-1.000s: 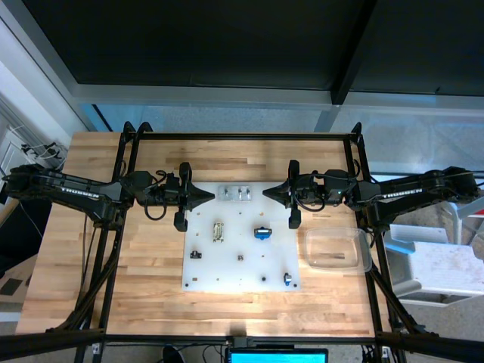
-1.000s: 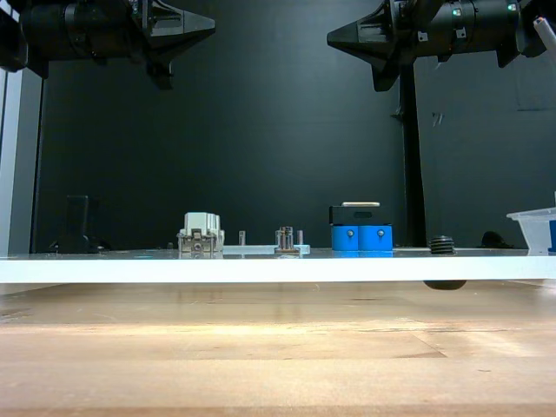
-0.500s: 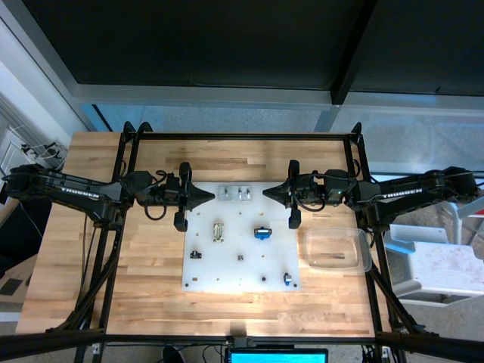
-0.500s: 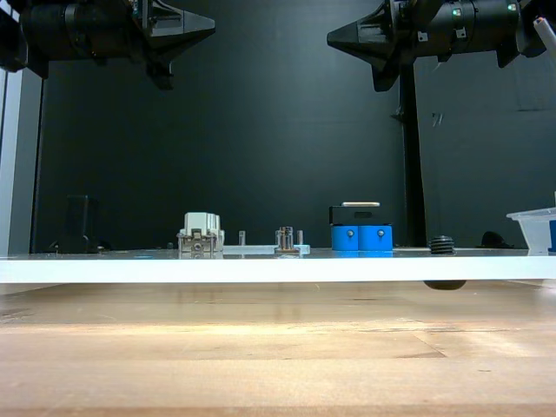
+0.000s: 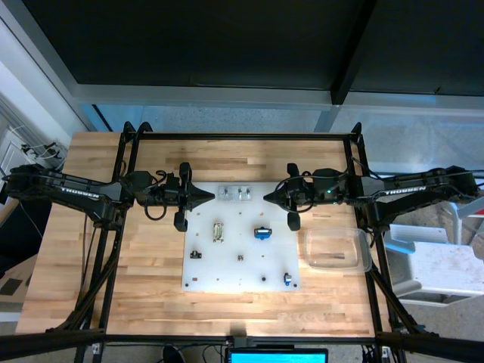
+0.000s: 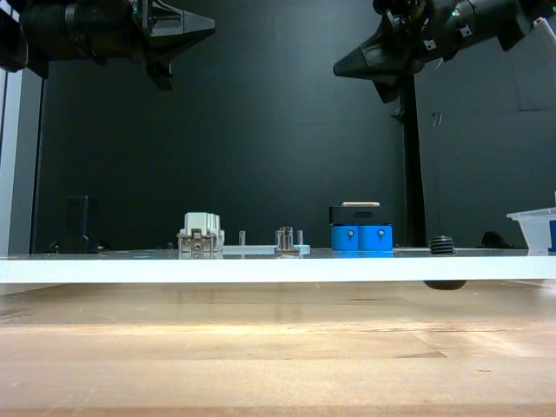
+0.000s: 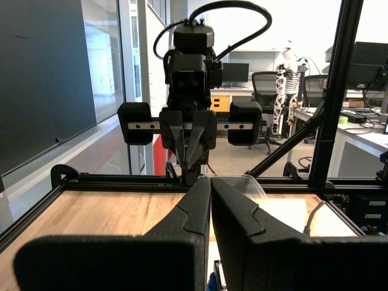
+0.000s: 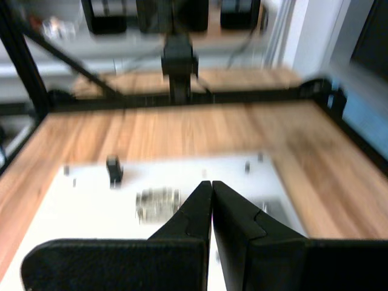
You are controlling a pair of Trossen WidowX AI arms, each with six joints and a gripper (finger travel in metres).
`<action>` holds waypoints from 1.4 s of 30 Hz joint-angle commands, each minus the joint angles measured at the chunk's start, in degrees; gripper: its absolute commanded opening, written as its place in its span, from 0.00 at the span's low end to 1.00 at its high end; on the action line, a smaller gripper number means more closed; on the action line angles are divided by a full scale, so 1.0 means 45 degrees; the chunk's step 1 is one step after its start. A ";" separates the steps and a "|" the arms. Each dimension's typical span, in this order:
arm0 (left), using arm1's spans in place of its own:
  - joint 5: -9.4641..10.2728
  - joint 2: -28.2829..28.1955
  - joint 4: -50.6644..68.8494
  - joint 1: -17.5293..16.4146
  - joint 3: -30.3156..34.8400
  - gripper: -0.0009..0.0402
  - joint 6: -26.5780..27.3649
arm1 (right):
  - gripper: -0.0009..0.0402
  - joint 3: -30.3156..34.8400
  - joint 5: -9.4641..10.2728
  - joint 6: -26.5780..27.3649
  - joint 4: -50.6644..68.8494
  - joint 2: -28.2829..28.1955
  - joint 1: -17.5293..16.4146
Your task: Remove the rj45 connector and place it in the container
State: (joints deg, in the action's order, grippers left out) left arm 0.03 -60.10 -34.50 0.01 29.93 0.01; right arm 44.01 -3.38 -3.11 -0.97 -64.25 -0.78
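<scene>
The white board (image 5: 227, 274) lies mid-table with small parts on it. A blue block (image 5: 262, 233) (image 6: 360, 236) near its middle carries a dark socket with a pale plug on top, which I take for the rj45 connector. The clear container (image 5: 338, 249) (image 6: 534, 228) sits empty just right of the board. My left gripper (image 5: 214, 197) (image 6: 213, 29) (image 7: 210, 180) hovers shut and empty over the board's far-left corner. High above the board's far edge, my right gripper (image 5: 266, 195) (image 6: 337, 69) (image 8: 211, 183) is shut, empty and tilted nose-down.
A grey-white connector (image 5: 219, 231) (image 6: 201, 235), a metal pair (image 5: 240, 193), a small blue part (image 5: 288, 279) and tiny fittings (image 5: 195, 253) also stand on the board. A black frame (image 5: 242, 137) runs around the wooden table.
The right gripper has tipped its nose down and edged slightly left toward the board. The left arm has not moved.
</scene>
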 commanded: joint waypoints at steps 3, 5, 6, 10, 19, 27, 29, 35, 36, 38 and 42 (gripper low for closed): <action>0.0000 -0.0005 -0.0005 -0.0005 0.0005 0.02 0.0000 | 0.02 0.1413 -0.0063 -0.0374 0.3487 -0.0359 -0.0311; 0.0000 0.0000 -0.0005 -0.0005 0.0005 0.02 0.0000 | 0.02 0.1909 -0.0325 -0.0559 0.4595 -0.0573 -0.0442; 0.0000 -0.0005 -0.0005 -0.0005 0.0005 0.02 0.0000 | 0.02 0.2142 -0.0476 -0.0583 0.5105 -0.0719 -0.0525; 0.0000 -0.0005 -0.0005 0.0000 0.0005 0.02 0.0000 | 0.02 0.3016 -0.0680 -0.0865 0.6873 -0.1268 -0.0782; 0.0000 -0.0005 -0.0005 -0.0005 0.0005 0.02 0.0000 | 0.02 0.3507 -0.0680 -0.1258 0.7762 -0.1676 -0.1355; 0.0000 0.0000 -0.0005 -0.0005 0.0005 0.02 0.0000 | 0.02 0.3497 -0.0695 -0.1608 0.8602 -0.1676 -0.1943; 0.0000 0.0000 -0.0005 0.0000 0.0005 0.02 0.0000 | 0.02 0.3497 -0.0777 -0.1817 0.8752 -0.1671 -0.2161; 0.0000 0.0000 -0.0005 0.0000 0.0005 0.02 0.0000 | 0.02 0.3497 -0.1073 -0.2579 0.9593 -0.1671 -0.3075; 0.0000 -0.0005 -0.0005 0.0000 0.0005 0.02 0.0000 | 0.02 0.3497 -0.1146 -0.2749 0.9704 -0.1671 -0.3220; 0.0000 0.0000 -0.0005 -0.0005 0.0005 0.02 0.0000 | 0.02 0.3502 -0.1399 -0.3118 0.9996 -0.1671 -0.3565; 0.0000 0.0000 -0.0005 0.0000 0.0005 0.02 0.0000 | 0.02 0.3502 -0.1729 -0.3905 1.0380 -0.1671 -0.4299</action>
State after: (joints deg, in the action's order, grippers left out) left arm 0.05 -60.10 -34.52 0.01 29.95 0.03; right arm 59.79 -10.98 -19.46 45.41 -71.77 -19.14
